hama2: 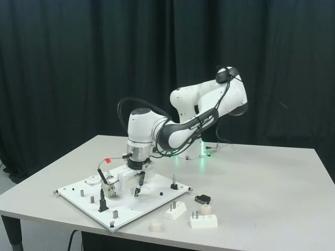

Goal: Insert BNC.

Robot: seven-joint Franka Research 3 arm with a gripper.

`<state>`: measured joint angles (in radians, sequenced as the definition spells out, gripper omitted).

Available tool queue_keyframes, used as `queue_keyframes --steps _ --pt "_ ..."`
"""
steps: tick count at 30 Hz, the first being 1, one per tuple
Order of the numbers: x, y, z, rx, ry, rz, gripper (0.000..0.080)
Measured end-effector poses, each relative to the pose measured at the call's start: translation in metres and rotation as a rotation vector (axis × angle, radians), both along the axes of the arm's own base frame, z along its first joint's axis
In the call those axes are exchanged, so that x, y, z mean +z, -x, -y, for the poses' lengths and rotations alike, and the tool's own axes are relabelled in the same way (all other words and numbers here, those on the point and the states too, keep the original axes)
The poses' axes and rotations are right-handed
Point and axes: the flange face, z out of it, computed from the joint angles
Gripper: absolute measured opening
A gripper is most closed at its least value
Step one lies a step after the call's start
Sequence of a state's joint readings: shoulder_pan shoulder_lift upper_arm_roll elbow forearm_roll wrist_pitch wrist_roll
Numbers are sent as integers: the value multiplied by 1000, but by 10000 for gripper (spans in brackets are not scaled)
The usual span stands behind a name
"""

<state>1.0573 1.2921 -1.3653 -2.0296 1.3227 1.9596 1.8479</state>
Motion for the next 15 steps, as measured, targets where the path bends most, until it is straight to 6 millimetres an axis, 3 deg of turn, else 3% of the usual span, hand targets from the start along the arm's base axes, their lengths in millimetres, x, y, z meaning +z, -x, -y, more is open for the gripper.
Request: queue_keyframes --steps 15 --pt "0 -1 2 27 -13 -10 121"
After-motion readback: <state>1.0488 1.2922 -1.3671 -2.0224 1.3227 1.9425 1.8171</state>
